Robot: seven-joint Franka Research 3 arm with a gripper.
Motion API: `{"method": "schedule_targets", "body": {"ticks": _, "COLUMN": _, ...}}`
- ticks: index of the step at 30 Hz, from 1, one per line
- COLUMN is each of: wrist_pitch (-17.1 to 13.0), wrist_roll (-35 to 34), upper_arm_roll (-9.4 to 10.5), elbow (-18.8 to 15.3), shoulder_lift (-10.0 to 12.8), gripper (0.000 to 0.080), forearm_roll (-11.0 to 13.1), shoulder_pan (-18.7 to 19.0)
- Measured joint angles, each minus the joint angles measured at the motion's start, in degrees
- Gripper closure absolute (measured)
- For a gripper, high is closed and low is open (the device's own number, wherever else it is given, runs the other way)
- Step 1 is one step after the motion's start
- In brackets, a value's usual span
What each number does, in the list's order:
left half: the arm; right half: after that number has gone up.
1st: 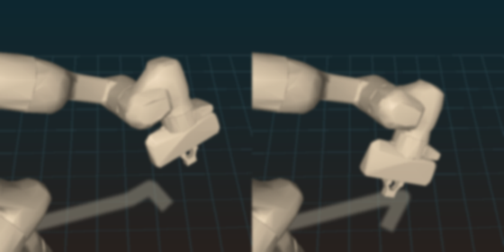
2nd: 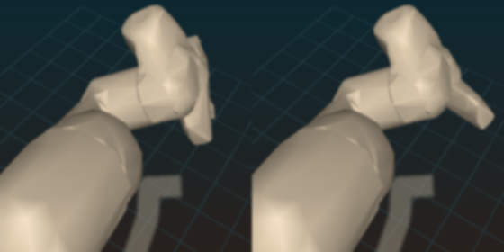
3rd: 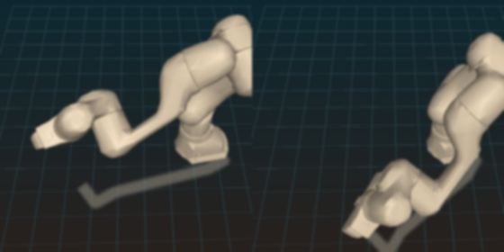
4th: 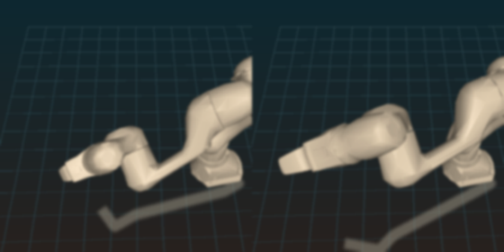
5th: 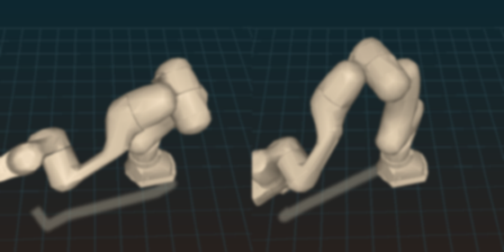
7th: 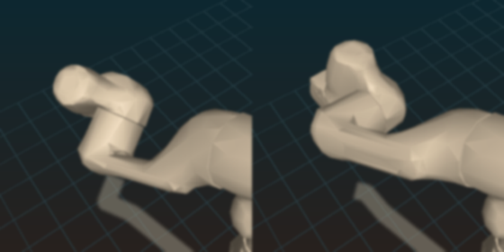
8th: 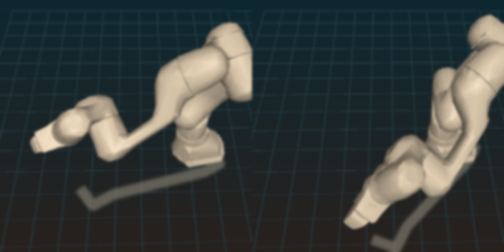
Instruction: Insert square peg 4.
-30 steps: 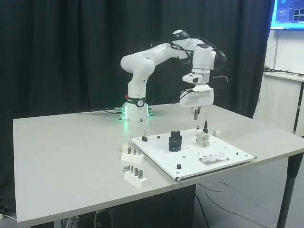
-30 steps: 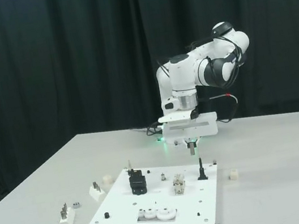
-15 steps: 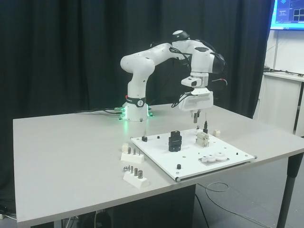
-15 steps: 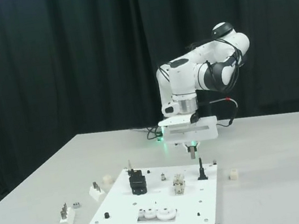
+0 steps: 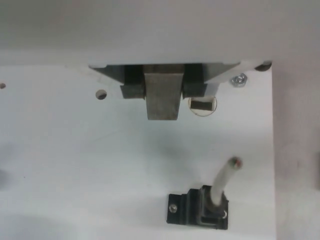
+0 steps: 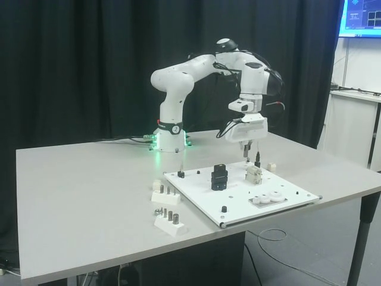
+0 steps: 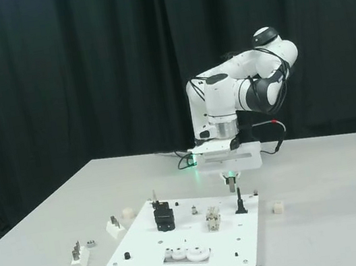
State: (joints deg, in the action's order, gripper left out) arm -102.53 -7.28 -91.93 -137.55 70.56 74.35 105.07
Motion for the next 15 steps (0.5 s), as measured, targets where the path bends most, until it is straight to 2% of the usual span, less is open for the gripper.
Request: {"method": "schedule_targets", "body": {"ticks": 15, "wrist_pitch": -1.3, "wrist_roll": 0.2, "upper_arm_roll": 1.78, "elbow": -0.1, "shoulder_lift": 0.0, "gripper": 0.0648, "forearm_roll": 1.2, "shoulder_pan": 0.4}}
